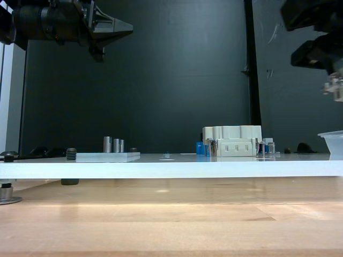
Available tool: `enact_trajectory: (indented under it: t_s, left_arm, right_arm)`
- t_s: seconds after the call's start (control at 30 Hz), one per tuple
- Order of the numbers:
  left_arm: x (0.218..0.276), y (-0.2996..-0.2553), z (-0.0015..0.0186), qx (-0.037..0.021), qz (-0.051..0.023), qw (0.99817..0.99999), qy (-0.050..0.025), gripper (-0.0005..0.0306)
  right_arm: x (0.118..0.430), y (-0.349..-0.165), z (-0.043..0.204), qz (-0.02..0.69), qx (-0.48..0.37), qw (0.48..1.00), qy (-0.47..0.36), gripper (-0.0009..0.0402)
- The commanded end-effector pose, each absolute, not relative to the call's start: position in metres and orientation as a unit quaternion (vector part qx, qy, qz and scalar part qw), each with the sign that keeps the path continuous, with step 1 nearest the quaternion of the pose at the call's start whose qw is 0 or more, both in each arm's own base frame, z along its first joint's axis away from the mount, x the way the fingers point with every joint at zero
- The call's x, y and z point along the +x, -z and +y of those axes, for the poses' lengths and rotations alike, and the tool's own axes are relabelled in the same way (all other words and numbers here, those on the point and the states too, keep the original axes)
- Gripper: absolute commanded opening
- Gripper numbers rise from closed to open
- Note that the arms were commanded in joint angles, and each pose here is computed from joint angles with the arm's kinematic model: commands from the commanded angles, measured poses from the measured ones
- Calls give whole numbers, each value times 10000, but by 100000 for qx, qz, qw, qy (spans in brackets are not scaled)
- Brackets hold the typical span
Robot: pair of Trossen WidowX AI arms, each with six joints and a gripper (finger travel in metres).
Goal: Remove the HAN10-E connector and place it in the container
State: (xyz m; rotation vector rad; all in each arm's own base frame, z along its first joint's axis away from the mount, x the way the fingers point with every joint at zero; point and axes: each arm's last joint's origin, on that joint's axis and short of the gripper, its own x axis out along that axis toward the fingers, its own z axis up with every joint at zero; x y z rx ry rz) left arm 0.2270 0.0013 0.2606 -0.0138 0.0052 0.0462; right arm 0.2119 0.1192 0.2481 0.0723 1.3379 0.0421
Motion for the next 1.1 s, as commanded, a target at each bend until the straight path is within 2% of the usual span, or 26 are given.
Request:
enact_trajectory:
  t_s: [0.03,0.83,1.1]
  left_arm:
    - [2271,-2608,13,-691,222,99971,-2290,0]
    - [2271,-2607,14,-690,241,99971,-2309,0]
    - [2271,-2607,14,-690,241,99971,-2309,0]
  right_arm:
    - [2044,-2466,1189,62066,3586,78302,-1948,29]
    - [1498,-2239,1112,63326,7954,76977,1088,29]
    - [1416,-2061,1113,64324,8440,76038,3079,29]
